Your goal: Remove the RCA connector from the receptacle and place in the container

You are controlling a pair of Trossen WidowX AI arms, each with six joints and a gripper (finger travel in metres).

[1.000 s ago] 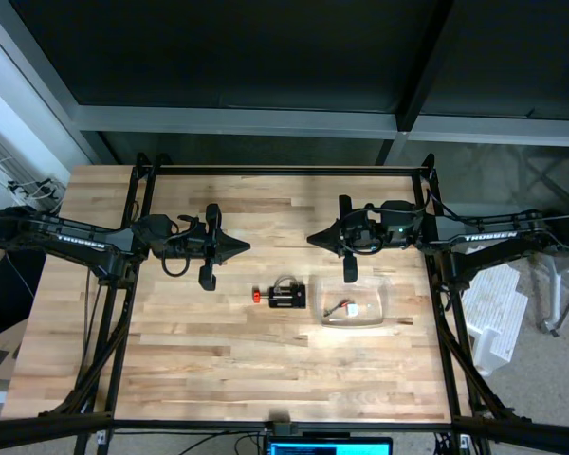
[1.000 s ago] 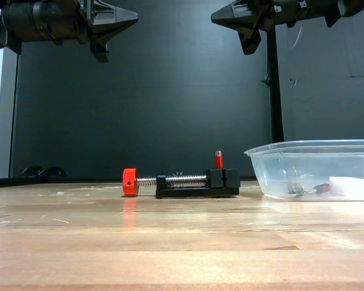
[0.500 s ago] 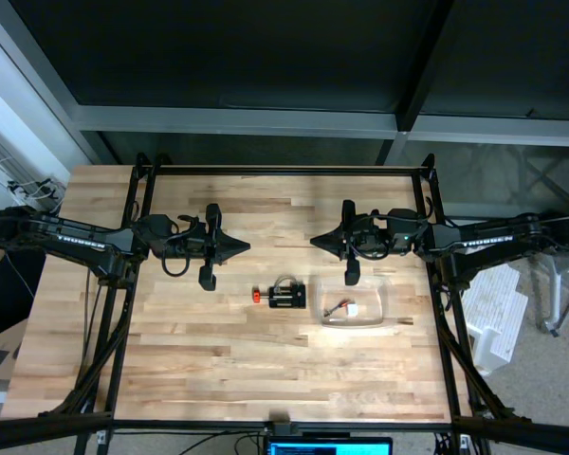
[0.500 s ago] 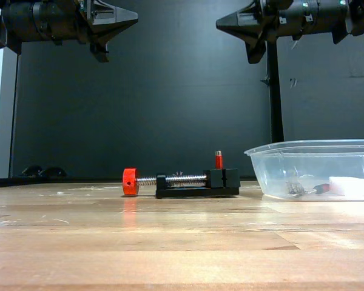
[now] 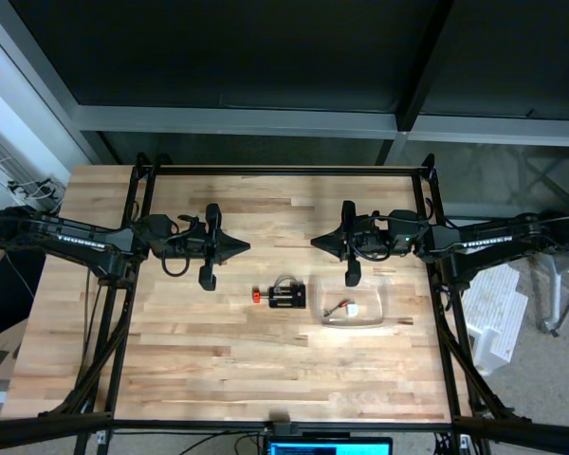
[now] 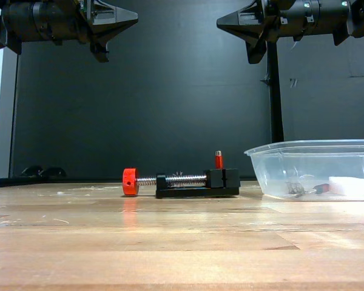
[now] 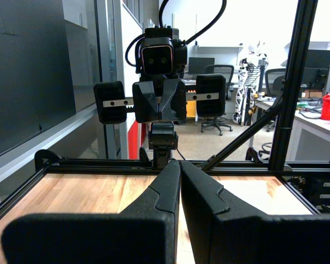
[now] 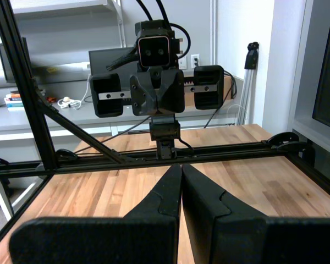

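- The left gripper point(image 5: 247, 246) hangs high over the left half of the table point(image 5: 218, 360), well apart from everything. Its fingers are pressed together on nothing.
- The receptacle point(image 5: 286, 297) lies flat near the middle, with its red-orange cap to the left. A short red post point(image 6: 218, 160) stands upright on its right end; I take that for part of the fixture, not the plug.
- The RCA connector point(image 5: 335, 307) lies flat on the floor of the container point(image 5: 372, 289), just beside a small white piece point(image 5: 353, 310). Its long axis runs slantwise across the tray. The reddish end seems to point right and away, towards the white piece, and the grey stem left and towards the near edge, though it is too small to be sure.
- The right gripper point(image 5: 313, 242) hangs high, beyond the gap between receptacle and container, fingers closed and empty.
- By my judgement the placing is done and only parking is left. That step goes well if the right arm is held high and level, well above the tray's rim, so nothing nudges the container or tips the plug out.
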